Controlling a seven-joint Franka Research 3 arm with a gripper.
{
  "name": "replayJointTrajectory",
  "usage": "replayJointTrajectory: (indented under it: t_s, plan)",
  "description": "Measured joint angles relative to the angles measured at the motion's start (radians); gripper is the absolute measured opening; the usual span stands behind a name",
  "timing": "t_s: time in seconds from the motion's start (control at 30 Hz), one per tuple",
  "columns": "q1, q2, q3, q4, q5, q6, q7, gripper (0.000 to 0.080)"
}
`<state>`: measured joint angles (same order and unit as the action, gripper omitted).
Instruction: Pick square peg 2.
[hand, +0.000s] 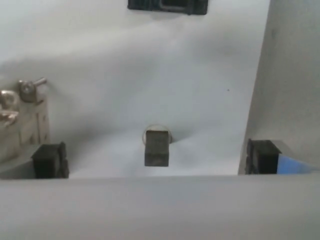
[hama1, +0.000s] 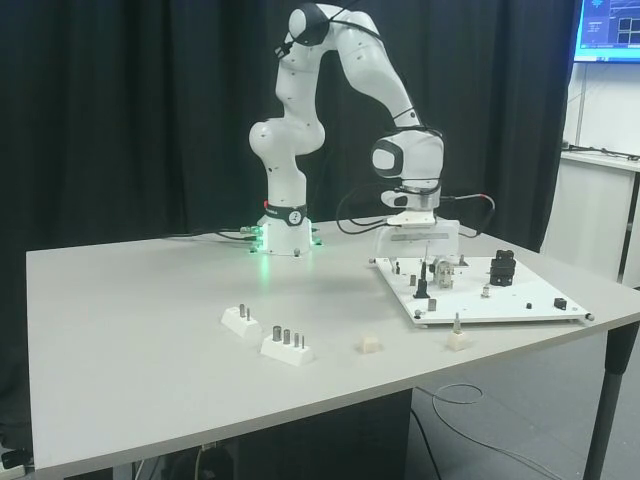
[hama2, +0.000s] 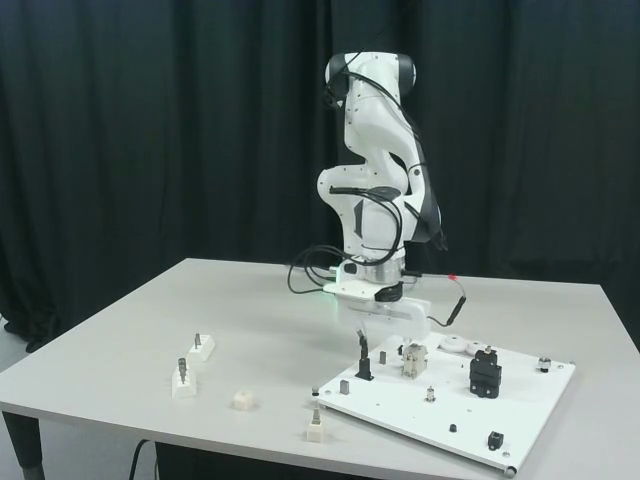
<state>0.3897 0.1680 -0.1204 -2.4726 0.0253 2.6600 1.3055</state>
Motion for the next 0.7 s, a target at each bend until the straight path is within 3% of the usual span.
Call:
replayJointTrajectory:
  t_s: [0.7]
  plan:
    - [-0.006, -0.035, -0.014, 0.005, -0.001, -0.041, -0.021, 0.0800]
